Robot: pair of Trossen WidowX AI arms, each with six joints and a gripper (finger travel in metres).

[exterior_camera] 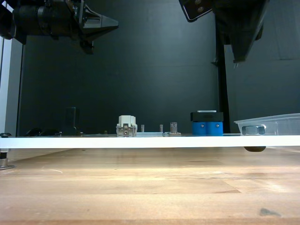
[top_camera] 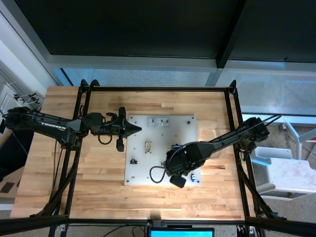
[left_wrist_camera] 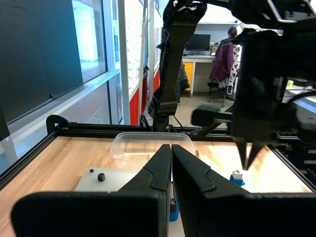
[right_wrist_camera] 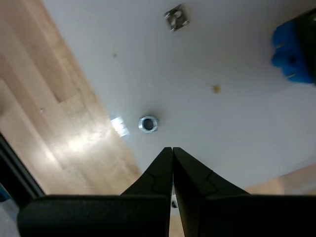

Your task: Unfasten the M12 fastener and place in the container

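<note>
Above the white board [top_camera: 158, 170], the left gripper [top_camera: 139, 129] hangs over its far left part and the right gripper [right_wrist_camera: 172, 148] hovers over its near right part, both pinched closed on nothing, while the clear container [exterior_camera: 281, 123] lies beside the board's right side and the small silver nut [right_wrist_camera: 142, 124] sits outside it, on its stud [right_wrist_camera: 148, 123].

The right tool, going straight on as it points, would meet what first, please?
Probably the white board just beside the silver nut; depth is unclear. The right tool hangs shut above it; the left tool is parked shut over the board's left edge.
</note>
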